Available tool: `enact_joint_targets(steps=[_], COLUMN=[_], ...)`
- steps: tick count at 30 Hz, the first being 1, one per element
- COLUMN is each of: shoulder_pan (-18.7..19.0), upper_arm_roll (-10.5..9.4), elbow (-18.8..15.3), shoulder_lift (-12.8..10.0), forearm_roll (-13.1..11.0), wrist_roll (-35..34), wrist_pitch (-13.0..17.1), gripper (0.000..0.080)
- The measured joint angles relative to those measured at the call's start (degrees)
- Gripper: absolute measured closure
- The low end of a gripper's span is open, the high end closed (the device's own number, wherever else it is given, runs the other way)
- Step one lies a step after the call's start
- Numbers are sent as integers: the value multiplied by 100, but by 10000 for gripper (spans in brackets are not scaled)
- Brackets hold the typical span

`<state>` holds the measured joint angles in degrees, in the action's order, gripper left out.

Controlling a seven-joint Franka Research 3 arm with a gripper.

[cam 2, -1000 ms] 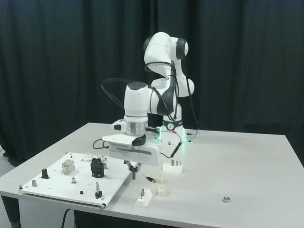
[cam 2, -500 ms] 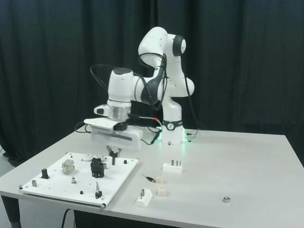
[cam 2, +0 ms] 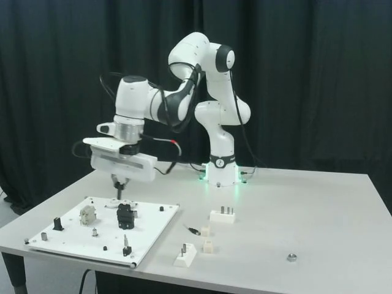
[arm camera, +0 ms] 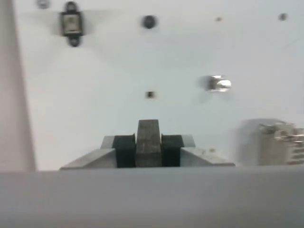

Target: Insert square peg 3.

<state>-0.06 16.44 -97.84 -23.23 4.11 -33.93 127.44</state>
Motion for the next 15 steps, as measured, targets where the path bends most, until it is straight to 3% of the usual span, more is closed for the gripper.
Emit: enact_joint_targets(steps=[15], shoulder_pan=[-678], upper_arm_roll=[74], elbow=[285], shoulder_lift=[-23], forearm_roll=[-15], wrist_roll=[833], wrist_pitch=[12], gripper=[693])
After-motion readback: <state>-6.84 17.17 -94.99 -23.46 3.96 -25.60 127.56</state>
